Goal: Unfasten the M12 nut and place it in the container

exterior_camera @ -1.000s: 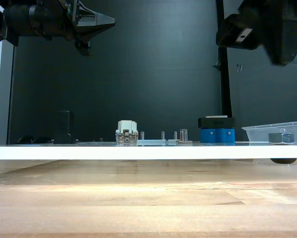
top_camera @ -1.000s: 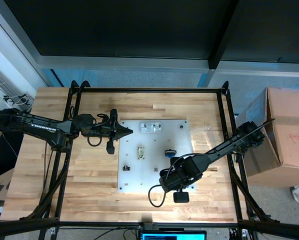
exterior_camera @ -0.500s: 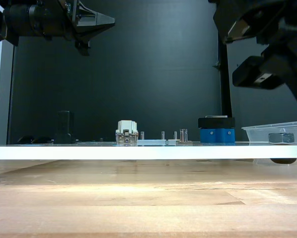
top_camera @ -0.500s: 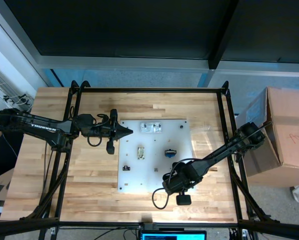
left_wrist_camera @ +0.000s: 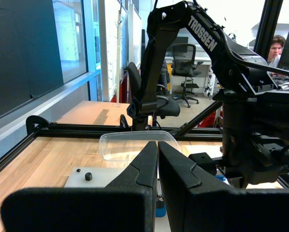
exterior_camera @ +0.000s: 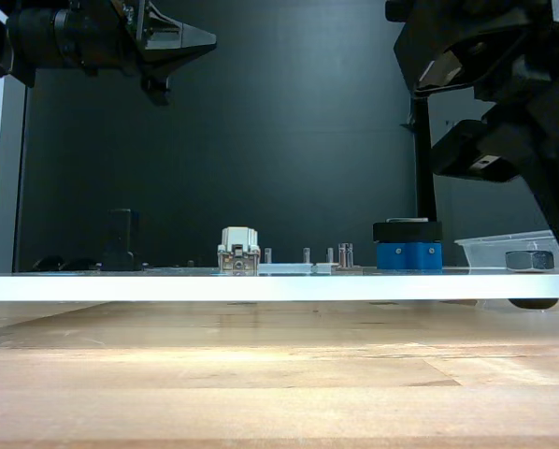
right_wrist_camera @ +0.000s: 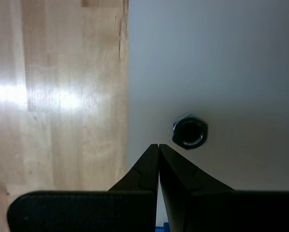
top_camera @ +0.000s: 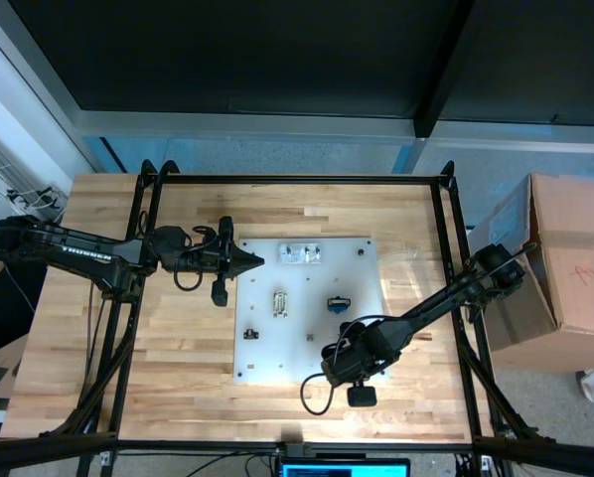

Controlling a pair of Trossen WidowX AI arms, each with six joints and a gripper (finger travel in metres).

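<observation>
The nut (right_wrist_camera: 175, 132) sits on its stud (right_wrist_camera: 190, 133) on the board (right_wrist_camera: 222, 58), not yet in the tray (exterior_camera: 504, 243). The right gripper (right_wrist_camera: 158, 145) hangs just beside it, closed on nothing. The left gripper (left_wrist_camera: 157, 143), also closed, hangs high at the board's left edge.

Right gripper (right_wrist_camera: 158, 145): shifted toward the near edge of the white board (top_camera: 277, 360). Right arm (top_camera: 436, 300): descended, now lower over the board's near right corner.

desk (right_wrist_camera: 52, 96): pale wood planks, satin finish, glare patch. board (right_wrist_camera: 207, 58): smooth matt white. nut (right_wrist_camera: 189, 132): bare silver metal, mild shine. tray (left_wrist_camera: 135, 145): clear glossy plastic. frame (top_camera: 297, 180): black matt metal.
</observation>
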